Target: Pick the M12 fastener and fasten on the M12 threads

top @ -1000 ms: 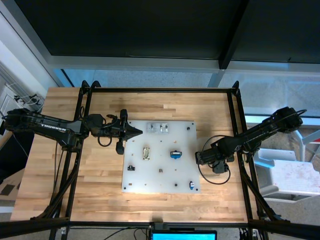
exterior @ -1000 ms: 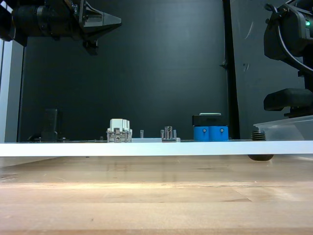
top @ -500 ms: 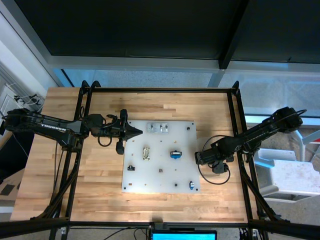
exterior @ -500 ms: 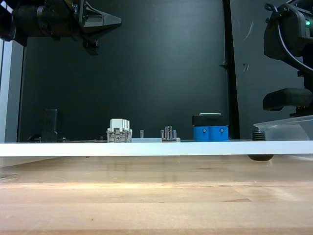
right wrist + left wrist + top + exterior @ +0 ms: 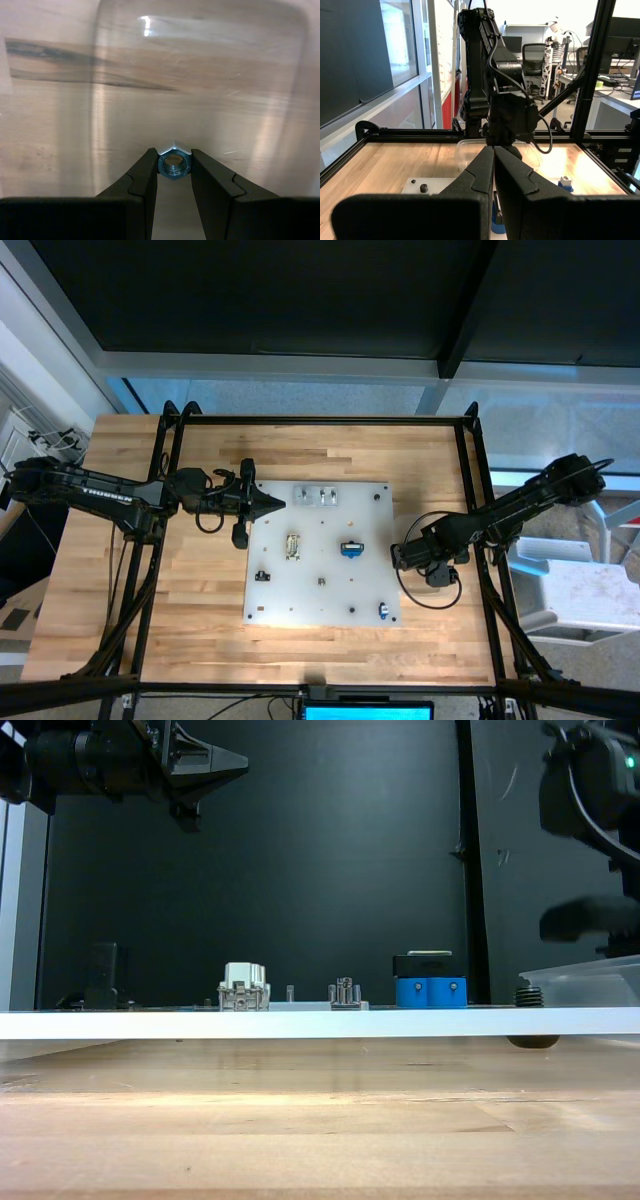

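In the right wrist view the small silver M12 nut point(image 5: 174, 165) sits pinched between the fingertips of my right gripper point(image 5: 174, 169), which is shut on it just above the floor of the clear tray point(image 5: 102, 75). From above, the right gripper point(image 5: 402, 555) hangs just off the right edge of the white board point(image 5: 270, 585). The bare black ribbed stud point(image 5: 528, 995) stands near the board's near right edge point(image 5: 355, 611), apart from the nut. My left gripper point(image 5: 274, 504) hovers shut and empty over the board's far left edge, high above it point(image 5: 240, 762).
On the board stand a blue block connector point(image 5: 350, 549), a grey connector point(image 5: 292, 547), a small silver post point(image 5: 290, 991) and a blue-tipped fitting point(image 5: 383, 612). The clear tray point(image 5: 590, 982) lies right of the board. Black frame rails point(image 5: 470, 500) run along the table's sides.
The right gripper's finger shows slightly higher and blurred in the low view, so that arm is moving a little. The left arm has not moved.
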Robot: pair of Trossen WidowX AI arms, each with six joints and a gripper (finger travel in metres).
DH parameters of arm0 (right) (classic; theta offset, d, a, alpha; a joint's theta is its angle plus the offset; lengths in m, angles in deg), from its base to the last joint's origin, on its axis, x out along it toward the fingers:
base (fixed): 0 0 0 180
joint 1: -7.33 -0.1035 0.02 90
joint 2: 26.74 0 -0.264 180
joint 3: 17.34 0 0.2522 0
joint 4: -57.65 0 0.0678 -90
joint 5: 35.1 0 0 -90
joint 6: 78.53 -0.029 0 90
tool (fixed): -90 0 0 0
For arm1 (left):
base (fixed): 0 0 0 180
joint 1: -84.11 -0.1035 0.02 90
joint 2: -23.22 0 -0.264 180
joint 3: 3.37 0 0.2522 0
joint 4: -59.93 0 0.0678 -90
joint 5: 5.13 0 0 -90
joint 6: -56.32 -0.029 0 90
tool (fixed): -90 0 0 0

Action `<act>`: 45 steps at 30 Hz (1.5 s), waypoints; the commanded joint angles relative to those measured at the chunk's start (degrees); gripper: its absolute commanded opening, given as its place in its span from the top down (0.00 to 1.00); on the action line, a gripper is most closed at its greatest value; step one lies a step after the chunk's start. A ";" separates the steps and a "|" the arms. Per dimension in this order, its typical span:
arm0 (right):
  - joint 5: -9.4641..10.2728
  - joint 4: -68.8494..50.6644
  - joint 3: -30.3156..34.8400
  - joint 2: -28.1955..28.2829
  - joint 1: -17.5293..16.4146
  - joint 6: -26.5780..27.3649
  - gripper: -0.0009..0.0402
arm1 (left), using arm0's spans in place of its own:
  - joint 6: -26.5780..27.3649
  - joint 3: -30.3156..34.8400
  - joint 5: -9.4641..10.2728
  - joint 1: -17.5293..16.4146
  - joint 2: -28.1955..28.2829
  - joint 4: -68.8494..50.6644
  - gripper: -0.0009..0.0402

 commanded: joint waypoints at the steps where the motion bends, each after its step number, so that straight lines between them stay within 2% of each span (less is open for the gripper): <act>1: -0.07 -3.74 2.45 -1.07 -0.07 -0.04 0.89 | 0.00 0.02 0.00 0.00 0.00 0.00 0.98; 14: -0.09 -13.35 13.40 -2.10 -0.46 -1.75 0.89 | 0.00 0.02 0.00 0.00 0.00 0.00 0.98; 19: -0.61 -15.58 19.74 0.48 -0.55 -1.75 0.89 | 0.00 0.02 0.00 -0.02 0.00 0.00 0.98; 28: -0.63 -18.03 32.68 11.39 -0.79 -3.26 0.89 | 0.00 0.02 -0.02 0.00 0.00 0.00 0.98; 38: -0.57 -20.55 46.47 24.59 -3.82 -3.10 0.89 | 0.00 0.02 -0.02 0.00 0.00 0.00 0.98; 45: -0.39 -22.05 55.08 32.13 -4.63 -3.15 0.89 | 0.00 0.02 0.00 0.00 0.00 0.00 0.98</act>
